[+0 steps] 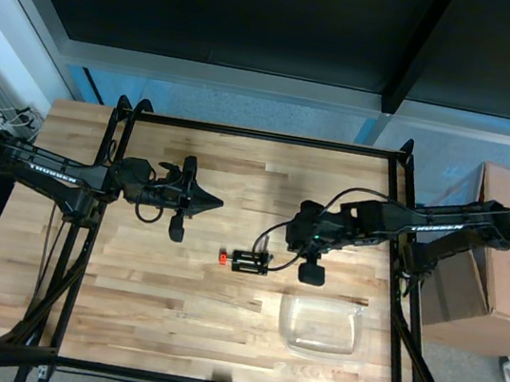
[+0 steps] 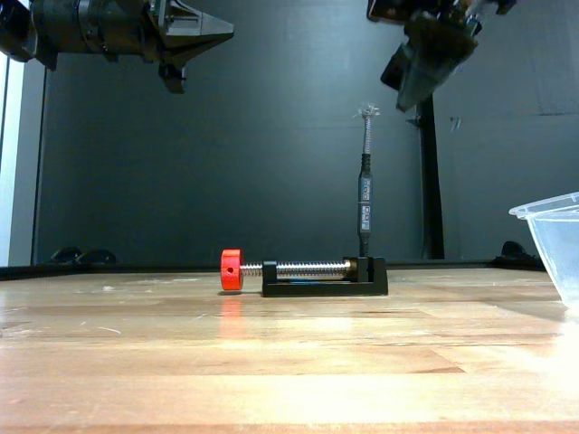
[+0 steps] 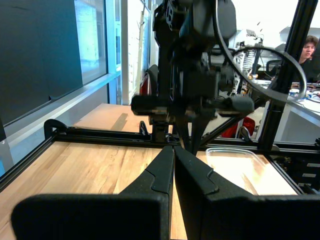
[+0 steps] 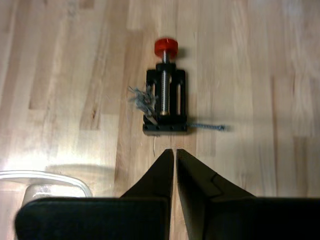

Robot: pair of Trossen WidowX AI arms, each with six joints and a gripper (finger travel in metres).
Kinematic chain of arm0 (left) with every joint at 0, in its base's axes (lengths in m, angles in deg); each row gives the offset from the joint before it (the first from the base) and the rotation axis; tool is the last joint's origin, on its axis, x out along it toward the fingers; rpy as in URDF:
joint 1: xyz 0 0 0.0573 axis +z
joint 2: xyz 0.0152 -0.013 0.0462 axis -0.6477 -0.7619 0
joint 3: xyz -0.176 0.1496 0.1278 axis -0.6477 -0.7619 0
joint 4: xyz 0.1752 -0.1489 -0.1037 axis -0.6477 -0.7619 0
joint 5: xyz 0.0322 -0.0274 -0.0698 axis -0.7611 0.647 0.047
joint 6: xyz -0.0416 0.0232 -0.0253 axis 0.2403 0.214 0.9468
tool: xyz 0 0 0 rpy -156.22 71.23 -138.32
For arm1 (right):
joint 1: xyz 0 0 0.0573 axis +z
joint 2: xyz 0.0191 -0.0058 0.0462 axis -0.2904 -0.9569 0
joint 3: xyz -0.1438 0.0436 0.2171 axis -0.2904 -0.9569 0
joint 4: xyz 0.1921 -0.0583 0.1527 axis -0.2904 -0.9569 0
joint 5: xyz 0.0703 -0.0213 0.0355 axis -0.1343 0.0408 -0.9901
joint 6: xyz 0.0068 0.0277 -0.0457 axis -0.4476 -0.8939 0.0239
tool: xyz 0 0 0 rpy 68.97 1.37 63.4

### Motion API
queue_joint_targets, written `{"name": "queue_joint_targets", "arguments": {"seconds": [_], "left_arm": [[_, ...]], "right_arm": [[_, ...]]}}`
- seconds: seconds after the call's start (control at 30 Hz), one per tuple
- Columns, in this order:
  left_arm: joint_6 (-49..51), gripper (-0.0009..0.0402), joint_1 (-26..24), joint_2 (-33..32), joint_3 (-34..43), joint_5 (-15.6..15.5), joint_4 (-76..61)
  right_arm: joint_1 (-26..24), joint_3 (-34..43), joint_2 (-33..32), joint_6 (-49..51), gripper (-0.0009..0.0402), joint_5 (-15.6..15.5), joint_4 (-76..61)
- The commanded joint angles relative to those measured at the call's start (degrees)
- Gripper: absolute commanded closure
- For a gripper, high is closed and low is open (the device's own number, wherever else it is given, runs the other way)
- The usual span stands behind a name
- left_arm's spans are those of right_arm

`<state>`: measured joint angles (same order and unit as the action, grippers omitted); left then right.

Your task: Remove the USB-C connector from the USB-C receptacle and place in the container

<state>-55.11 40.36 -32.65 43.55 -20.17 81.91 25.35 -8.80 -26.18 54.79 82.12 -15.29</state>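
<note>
The USB-C connector stands upright in its receptacle at the right end of a small black vise with a red knob. Its cable rises to a frayed tip. The vise sits mid-table with the connector at its right end. In the right wrist view the vise lies just beyond the tips, and the connector's cable sticks out sideways. My right gripper hangs shut and empty above and right of the connector. My left gripper is shut and empty, high at the left.
The clear plastic container sits near the table's front right, its rim showing at the edge of the low view. A tangle of grey wire lies beside the vise. A black frame borders the table.
</note>
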Motion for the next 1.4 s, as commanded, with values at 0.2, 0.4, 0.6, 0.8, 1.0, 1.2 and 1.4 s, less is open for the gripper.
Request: {"name": "queue_joint_targets", "arguments": {"seconds": [0.2, 0.4, 0.6, 0.8, 1.0, 1.2, 1.4], "left_arm": [[0.0, 0.0393, 0.0, 0.0, 0.0, 0.0, 0.0], [0.0, 0.0393, 0.0, 0.0, 0.0, 0.0, 0.0], [0.0, 0.0393, 0.0, 0.0, 0.0, 0.0, 0.0], [0.0, 0.0393, 0.0, 0.0, 0.0, 0.0, 0.0], [0.0, 0.0393, 0.0, 0.0, 0.0, 0.0, 0.0], [0.0, 0.0393, 0.0, 0.0, 0.0, 0.0, 0.0], [0.0, 0.0393, 0.0, 0.0, 0.0, 0.0, 0.0]], "right_arm": [[1.8, -0.1, -7.5, -4.0, 0.0255, 0.0, 1.0], [2.3, -0.1, -11.5, -5.6, 0.0219, 0.1, 5.8], [2.3, -0.1, -14.8, -5.9, 0.0237, 0.2, 8.7], [2.3, -0.1, -15.7, -5.9, 0.0265, 0.7, 10.7], [2.3, -0.1, -15.7, -5.7, 0.0297, 1.6, 11.4], [2.3, -0.1, -15.7, -5.5, 0.0340, 1.6, 11.6], [2.3, -0.2, -15.7, -5.5, 0.0396, 1.6, 11.6]]}}
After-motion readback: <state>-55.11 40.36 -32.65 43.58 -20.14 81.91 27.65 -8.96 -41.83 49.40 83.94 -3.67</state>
